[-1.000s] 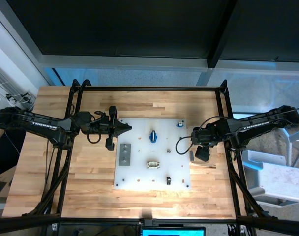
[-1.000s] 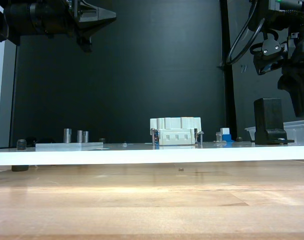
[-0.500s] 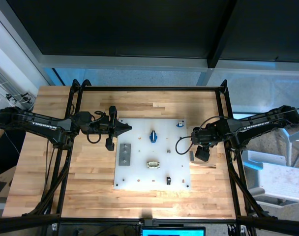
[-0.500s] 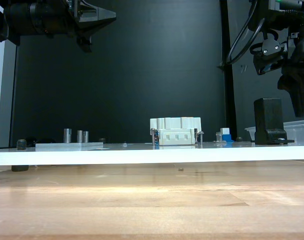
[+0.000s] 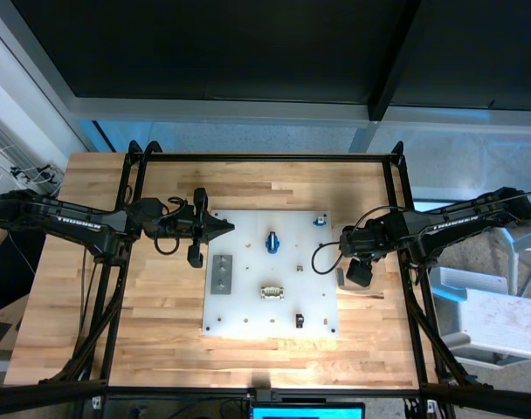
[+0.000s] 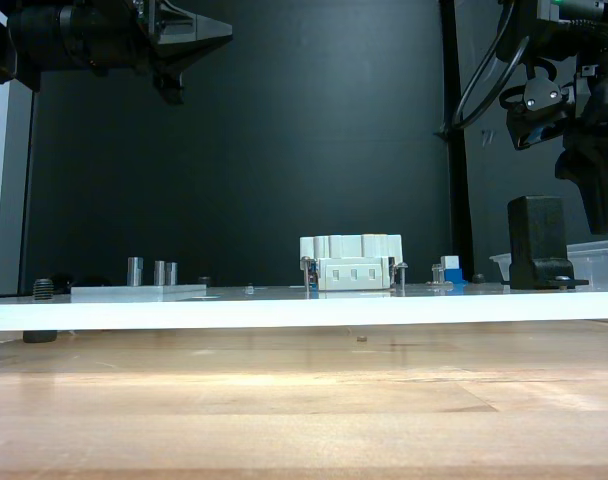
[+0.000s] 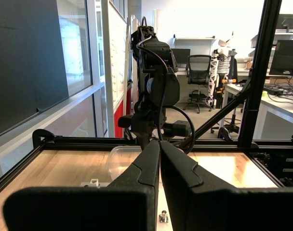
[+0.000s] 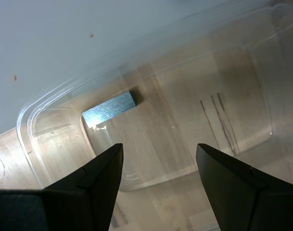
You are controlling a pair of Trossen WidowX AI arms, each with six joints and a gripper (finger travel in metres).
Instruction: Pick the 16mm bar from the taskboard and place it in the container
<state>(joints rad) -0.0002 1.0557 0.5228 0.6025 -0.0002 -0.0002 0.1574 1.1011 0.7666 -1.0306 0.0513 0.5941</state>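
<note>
Right wrist view looks straight down between the right gripper (image 8: 158, 147) fingers, which stand wide apart with nothing between them. Below them sits the clear tub (image 8: 28, 114), and the little metal bar (image 8: 109, 109) lies flat on its floor, close to the wall on the side nearest the white board (image 8: 64, 38). The bar touches neither finger; it is free in the tub.

From above, the right gripper hangs over the tub just off the board's right edge, pointing down at the wooden table (image 5: 161, 314). On the board I can see a grey block (image 5: 222, 272) near the left side, a blue knob (image 5: 272, 242) further back toward the middle, a pale connector (image 5: 270, 291) near the centre and a small black block (image 5: 300, 319) toward the near edge.

The left gripper (image 5: 224, 227) hovers above the board's far left corner, pointing inward along the table. Its own camera shows the two fingers pressed together tip to tip, holding nothing, with the right arm (image 7: 153, 86) standing opposite.

At table height, the left gripper is well clear of the board, high up, and the right gripper hangs just above the tub's rim behind the black block.
</note>
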